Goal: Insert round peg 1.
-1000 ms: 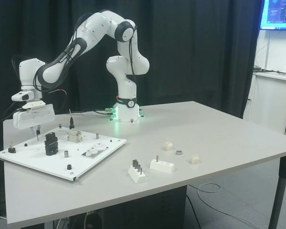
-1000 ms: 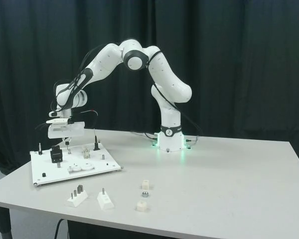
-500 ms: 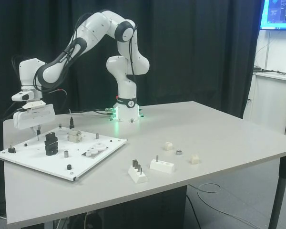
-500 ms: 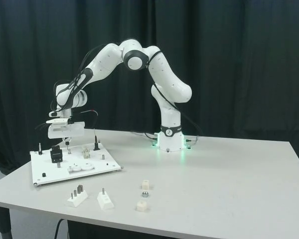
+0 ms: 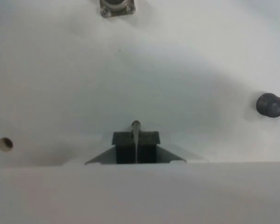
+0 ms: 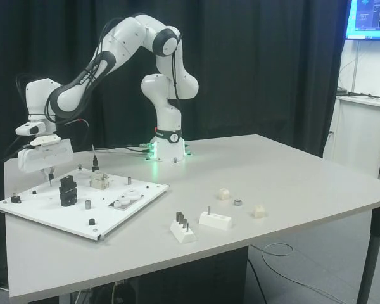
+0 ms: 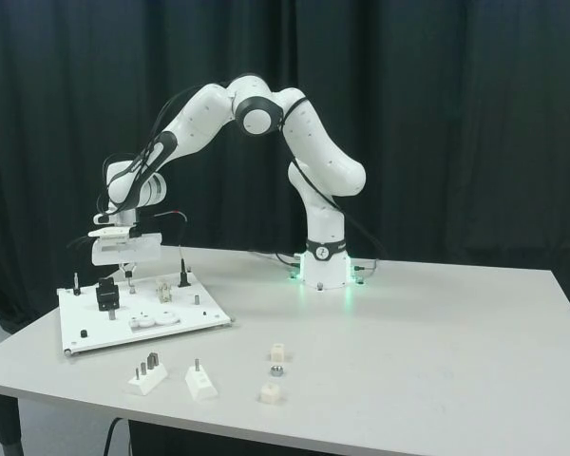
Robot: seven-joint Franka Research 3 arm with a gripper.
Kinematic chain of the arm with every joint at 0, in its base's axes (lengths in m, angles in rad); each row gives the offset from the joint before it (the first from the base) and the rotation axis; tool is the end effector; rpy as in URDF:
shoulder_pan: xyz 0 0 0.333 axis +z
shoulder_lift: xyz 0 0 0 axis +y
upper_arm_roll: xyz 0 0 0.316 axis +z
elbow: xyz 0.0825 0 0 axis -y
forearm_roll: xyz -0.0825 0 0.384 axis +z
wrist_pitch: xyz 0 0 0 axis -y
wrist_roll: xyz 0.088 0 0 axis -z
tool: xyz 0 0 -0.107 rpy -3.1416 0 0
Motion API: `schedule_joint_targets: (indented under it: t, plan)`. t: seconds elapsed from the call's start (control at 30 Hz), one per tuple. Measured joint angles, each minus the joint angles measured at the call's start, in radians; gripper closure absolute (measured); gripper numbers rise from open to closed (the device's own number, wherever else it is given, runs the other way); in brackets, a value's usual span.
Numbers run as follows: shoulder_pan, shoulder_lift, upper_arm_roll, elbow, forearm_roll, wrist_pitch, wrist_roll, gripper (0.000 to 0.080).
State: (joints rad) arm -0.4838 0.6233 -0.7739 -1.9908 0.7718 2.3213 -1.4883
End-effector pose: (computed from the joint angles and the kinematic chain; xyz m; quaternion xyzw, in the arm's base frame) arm 0.2077 -0.5622 0.2183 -0.9910 0.1208 -0.0540 0.0218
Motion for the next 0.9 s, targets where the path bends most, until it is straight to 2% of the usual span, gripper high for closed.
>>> schedule_joint_targets:
  t: [0.77,0.8,0.9]
  plan:
    - [0.001,-0.001,-0.002,-0.001,0.0,-0.001,0.0,0.0776]
    - [0.001,-0.001,-0.002,-0.001,0.0,-0.001,0.0,0.0457]
    - [0.002,-0.002,-0.002,-0.001,0.0,-0.001,0.0,0.0457]
